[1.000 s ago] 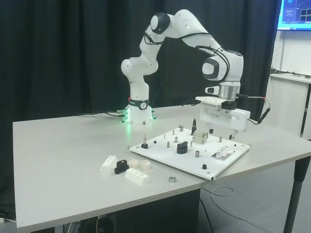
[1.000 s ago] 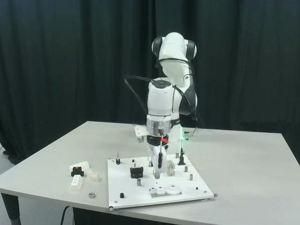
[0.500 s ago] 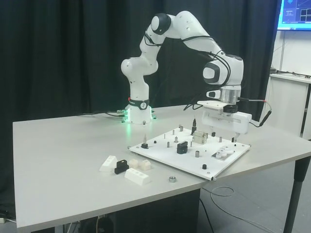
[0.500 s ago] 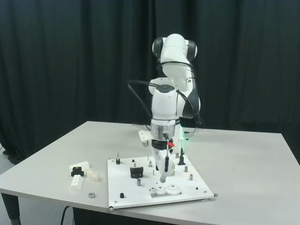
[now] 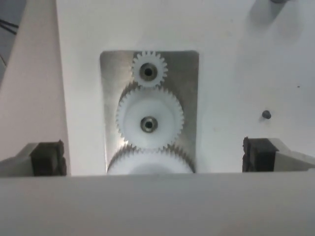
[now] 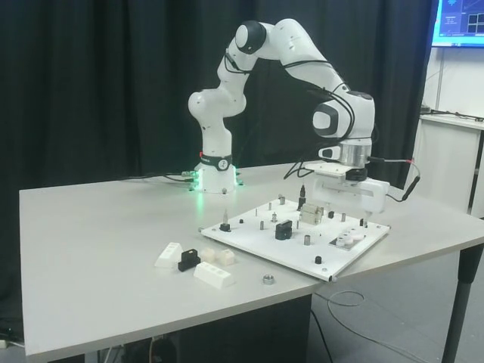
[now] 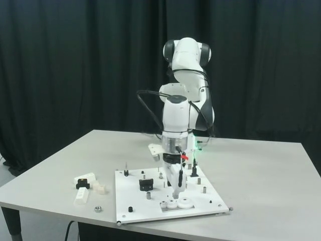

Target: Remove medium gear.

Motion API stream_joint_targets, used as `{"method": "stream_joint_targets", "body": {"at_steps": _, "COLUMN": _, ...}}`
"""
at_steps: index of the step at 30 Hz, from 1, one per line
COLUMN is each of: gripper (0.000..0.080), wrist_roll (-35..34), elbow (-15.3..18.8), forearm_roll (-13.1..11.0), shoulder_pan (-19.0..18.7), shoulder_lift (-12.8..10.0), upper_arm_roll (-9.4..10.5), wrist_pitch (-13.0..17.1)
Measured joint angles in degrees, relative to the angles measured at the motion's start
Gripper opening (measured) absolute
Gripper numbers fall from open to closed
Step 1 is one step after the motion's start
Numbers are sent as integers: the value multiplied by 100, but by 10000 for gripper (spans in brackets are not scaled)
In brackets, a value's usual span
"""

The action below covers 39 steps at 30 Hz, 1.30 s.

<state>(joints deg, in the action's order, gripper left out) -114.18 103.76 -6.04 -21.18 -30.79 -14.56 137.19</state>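
the hand (image 5: 152,156) is held wide open and empty (approach step, it is judged) above the white toothed plastic medium gear (image 5: 149,123), seated mid-row in the grey recess of the white board (image 5: 221,73); descent and closing are called for next.

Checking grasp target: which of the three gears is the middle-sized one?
The medium gear, middle of the row: bigger than the small gear, smaller than the large gear partly hidden behind the gripper.
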Motion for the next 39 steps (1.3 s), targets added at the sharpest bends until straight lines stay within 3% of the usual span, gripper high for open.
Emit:
{"method": "stream_joint_targets", "body": {"at_steps": 16, "gripper": 800, "wrist_roll": 459, "elbow": 105, "forearm_roll": -267, "shoulder_pan": 30, "shoulder_lift": -91, "upper_arm_roll": 0, "wrist_pitch": 217}}
{"method": "stream_joint_targets", "body": {"at_steps": 39, "gripper": 800, "wrist_roll": 517, "elbow": 34, "forearm_roll": -275, "shoulder_pan": 30, "shoulder_lift": -263, "upper_arm_roll": 65, "wrist_pitch": 376}}
